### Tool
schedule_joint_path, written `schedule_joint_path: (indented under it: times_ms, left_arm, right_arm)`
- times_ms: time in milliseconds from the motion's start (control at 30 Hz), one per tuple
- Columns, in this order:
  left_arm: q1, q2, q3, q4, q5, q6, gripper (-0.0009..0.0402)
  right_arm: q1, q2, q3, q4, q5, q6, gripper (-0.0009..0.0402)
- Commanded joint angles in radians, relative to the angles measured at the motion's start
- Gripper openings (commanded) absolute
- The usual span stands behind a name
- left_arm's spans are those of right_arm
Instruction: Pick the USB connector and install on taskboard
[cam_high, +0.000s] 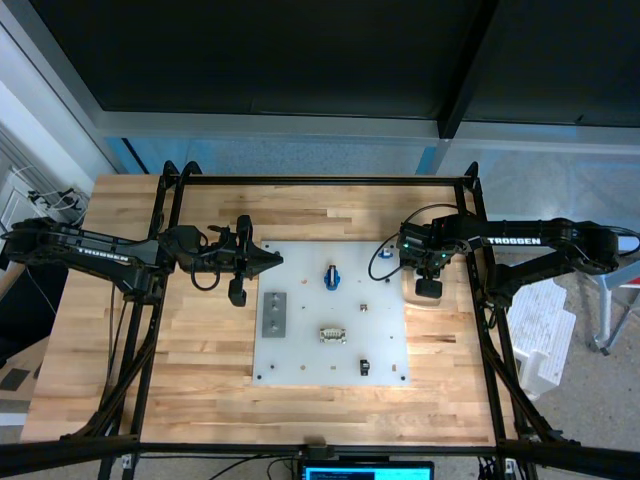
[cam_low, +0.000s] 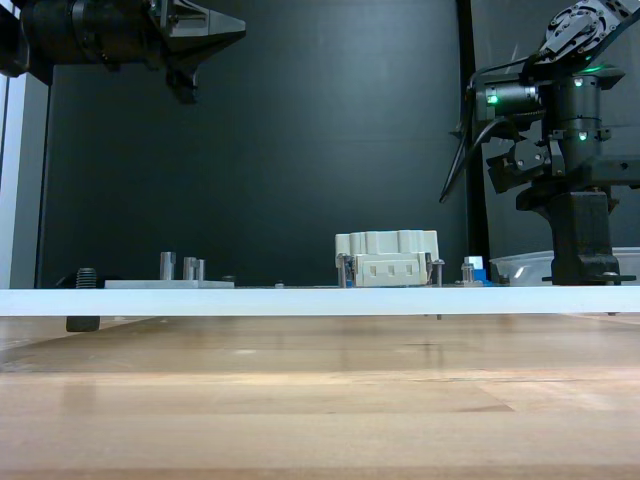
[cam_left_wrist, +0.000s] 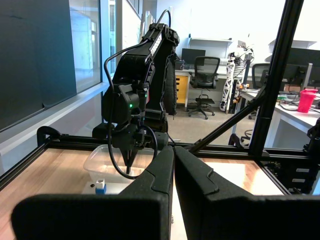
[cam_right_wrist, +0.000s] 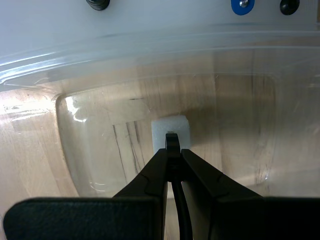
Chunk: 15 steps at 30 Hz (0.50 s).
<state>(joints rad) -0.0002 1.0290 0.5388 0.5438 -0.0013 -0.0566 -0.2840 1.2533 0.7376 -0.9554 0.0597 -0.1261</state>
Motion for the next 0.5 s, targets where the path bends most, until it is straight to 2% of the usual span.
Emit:
schedule_joint_path:
  times_ms: [33, 500]
  left_arm:
    - [0.0, 0.0, 0.0, 0.0, 0.0, 0.0, 0.0]
    - [0.0, 0.0, 0.0, 0.0, 0.0, 0.0, 0.0]
  right_arm:
    - [0.0, 0.0, 0.0, 0.0, 0.0, 0.0, 0.0003]
    - [0.0, 0.0, 0.011, -0.004, 0.0, -0.014, 0.0]
